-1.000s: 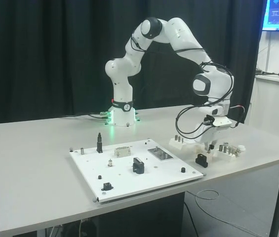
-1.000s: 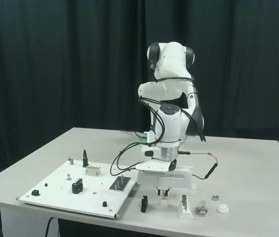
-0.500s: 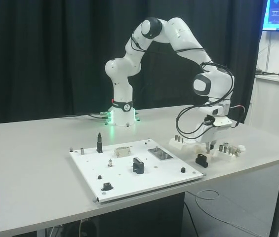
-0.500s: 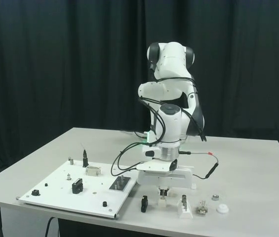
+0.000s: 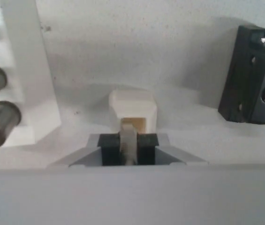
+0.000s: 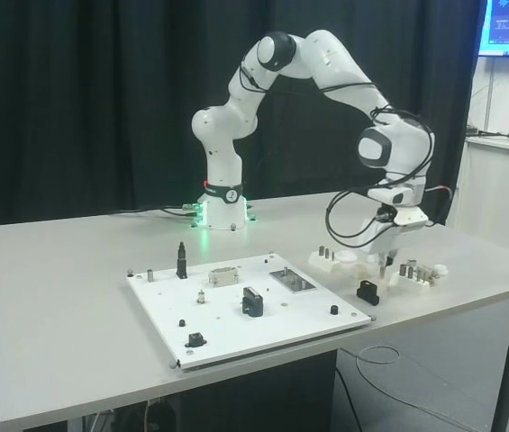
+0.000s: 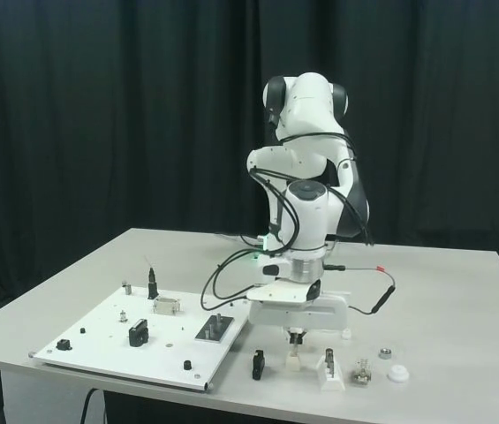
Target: Pick Ethernet.
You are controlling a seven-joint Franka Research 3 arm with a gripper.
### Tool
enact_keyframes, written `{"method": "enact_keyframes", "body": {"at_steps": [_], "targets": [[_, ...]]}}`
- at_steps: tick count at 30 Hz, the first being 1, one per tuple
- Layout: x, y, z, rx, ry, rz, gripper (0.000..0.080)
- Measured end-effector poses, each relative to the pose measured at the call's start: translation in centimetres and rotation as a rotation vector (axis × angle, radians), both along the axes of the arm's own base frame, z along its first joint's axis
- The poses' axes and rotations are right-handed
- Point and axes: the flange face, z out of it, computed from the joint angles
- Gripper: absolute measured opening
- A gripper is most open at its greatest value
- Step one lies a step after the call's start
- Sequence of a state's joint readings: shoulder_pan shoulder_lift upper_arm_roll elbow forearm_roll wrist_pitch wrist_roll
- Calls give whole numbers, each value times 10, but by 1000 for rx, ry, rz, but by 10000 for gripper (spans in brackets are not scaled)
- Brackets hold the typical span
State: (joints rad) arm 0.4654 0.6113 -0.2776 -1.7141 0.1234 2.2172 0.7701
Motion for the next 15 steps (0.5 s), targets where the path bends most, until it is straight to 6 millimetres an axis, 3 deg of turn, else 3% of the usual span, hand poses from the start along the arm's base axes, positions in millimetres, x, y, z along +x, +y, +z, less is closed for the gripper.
{"method": "enact_keyframes", "body": {"at_steps": [15], "targets": [[8, 5, 23, -10, 34, -25, 70]]}}
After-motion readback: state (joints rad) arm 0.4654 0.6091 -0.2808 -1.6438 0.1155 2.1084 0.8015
